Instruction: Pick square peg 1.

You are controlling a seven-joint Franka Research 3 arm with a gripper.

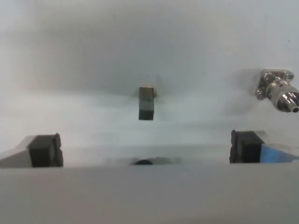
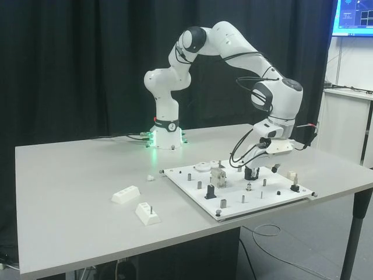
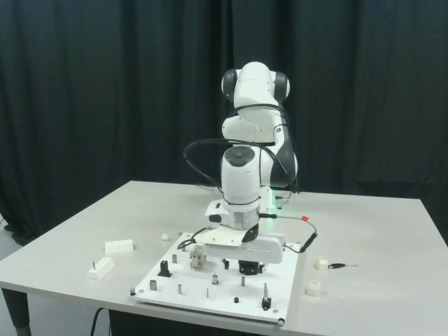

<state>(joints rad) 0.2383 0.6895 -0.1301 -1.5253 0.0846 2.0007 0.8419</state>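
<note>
Square peg 1: small dark block, square in section, with a paler top face. Stands upright on the white board, free of any contact. Wrist view places it centred between the two fingertips, below them. Room views: too small and hidden under the arm to pick out with certainty.

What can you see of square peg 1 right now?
Square peg 1 is a small dark block with a square section and a paler top face, looking like metal. In the wrist view it stands upright on the white board, midway between the fingertips of the open gripper, which hangs above it. Nothing but the board touches it. A metal connector sits apart to one side. The room views do not show it clearly.
</note>
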